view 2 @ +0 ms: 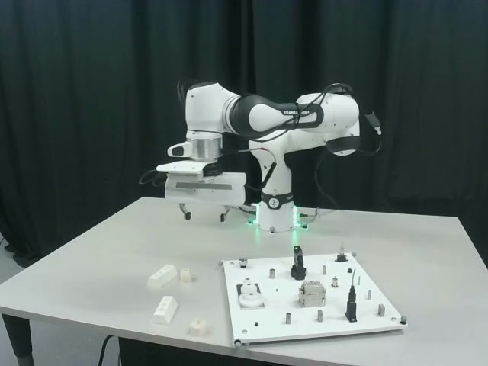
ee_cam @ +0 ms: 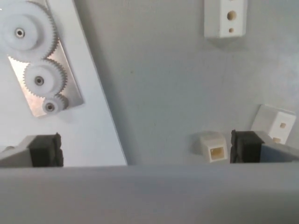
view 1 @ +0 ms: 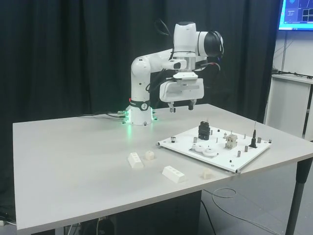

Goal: Remove D-SUB.

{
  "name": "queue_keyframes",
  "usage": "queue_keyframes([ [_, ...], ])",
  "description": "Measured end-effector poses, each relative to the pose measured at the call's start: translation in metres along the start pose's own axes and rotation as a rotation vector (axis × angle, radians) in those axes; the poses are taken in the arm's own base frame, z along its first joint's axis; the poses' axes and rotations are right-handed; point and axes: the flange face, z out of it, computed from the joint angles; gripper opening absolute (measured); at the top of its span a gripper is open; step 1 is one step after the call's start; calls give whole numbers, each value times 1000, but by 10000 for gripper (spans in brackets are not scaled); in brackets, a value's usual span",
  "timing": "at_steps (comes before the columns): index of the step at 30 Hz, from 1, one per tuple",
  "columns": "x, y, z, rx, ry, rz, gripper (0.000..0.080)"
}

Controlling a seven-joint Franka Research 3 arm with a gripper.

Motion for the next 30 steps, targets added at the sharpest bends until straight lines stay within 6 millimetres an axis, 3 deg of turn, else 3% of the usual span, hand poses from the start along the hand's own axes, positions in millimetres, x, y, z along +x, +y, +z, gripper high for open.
queue_keyframes([
  [16, -12, -14, 5, 1, -16, -66, 800],
  [30, -59, -34, 12, -15, -92, -155, 800],
])
